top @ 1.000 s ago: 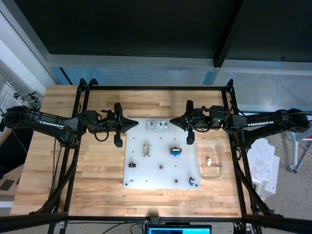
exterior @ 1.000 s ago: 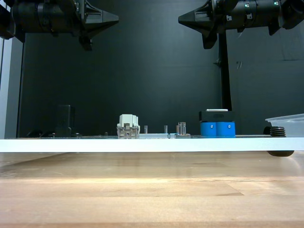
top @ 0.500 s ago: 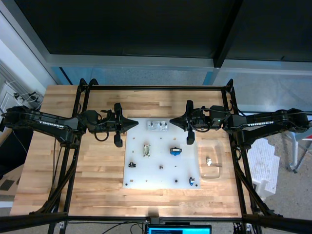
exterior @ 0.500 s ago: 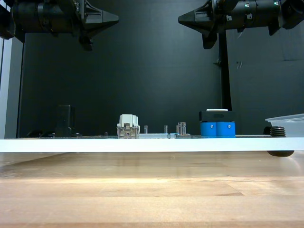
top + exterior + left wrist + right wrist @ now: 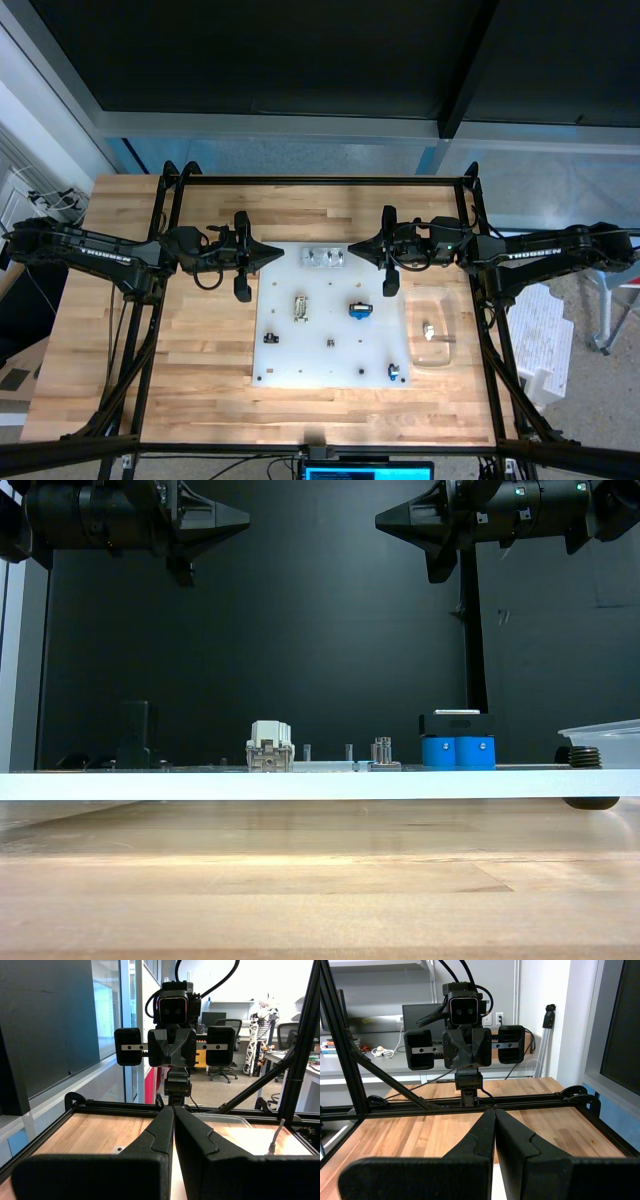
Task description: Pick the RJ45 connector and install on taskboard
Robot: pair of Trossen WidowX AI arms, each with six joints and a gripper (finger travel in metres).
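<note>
Table [image 5: 200,350]: wood, with a black frame round it. White board [image 5: 300,362] lies at centre, flat.

L arm [image 5: 90,248] and R arm [image 5: 540,245] both reach inward, level, high over the board's far edge, tips facing each other and well apart.

Clear tray [image 5: 445,352] sits just beside the board's right edge, under the R arm's wrist.

L gripper [image 5: 280,255] is over the board's far left corner, well above it per the low view. In its wrist view the fingers [image 5: 160,1132] are pressed flat together w/ nothing between them.

R gripper [image 5: 350,247] is over the board's far edge, right of centre, at the same height. Its fingers [image 5: 482,1132] are also closed tight on each other, holding nothing.

Jack [image 5: 395,374]: small, blue, at the board's near right corner. Too small to tell if its top is covered.

Block [image 5: 428,329]: pale shape in the tray's middle; can't tell if anything darker sits on it.

Grey stalk [image 5: 275,1135] stands tilted near the tray rim in the L wrist view; can't tell if it's a cable.

Connector: can't tell where it is. Neither gripper has it.
</note>
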